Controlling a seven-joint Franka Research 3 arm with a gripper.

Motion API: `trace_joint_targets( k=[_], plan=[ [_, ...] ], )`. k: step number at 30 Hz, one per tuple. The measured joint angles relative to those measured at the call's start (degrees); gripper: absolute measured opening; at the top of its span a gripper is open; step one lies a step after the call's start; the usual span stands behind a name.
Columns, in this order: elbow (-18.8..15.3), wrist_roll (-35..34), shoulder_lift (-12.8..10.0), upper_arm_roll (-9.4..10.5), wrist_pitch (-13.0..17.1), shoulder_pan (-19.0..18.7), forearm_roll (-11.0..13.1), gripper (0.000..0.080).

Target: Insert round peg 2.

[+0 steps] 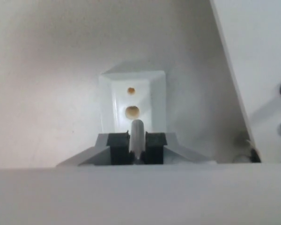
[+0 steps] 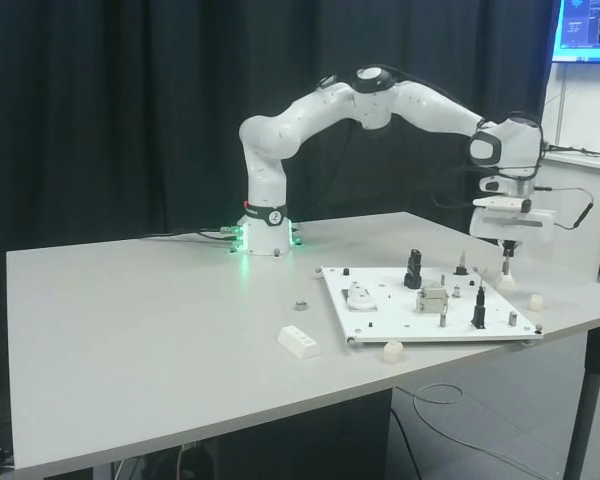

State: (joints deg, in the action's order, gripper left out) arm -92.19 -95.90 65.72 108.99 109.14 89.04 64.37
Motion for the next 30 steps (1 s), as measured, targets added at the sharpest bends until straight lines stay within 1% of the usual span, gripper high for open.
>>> trace_joint_targets(
  k=[6,13,20,26,30],
  plan=[
    [0.0,0.0,-0.04,-1.54,-1.73,-0.59,0.0,0.0068],
    [0.0,0.0,-0.05,-2.23,-2.51,-0.93,0.0,0.0068],
    [0.0,0.0,-0.05,-2.38,-2.56,-0.97,-0.24,0.0068],
    [0.0,0.15,-0.05,-2.68,-2.3,-0.89,-1.44,0.0068],
    [0.0,1.17,-0.04,-2.83,-1.55,-0.68,-2.34,0.0068]
  ],
)
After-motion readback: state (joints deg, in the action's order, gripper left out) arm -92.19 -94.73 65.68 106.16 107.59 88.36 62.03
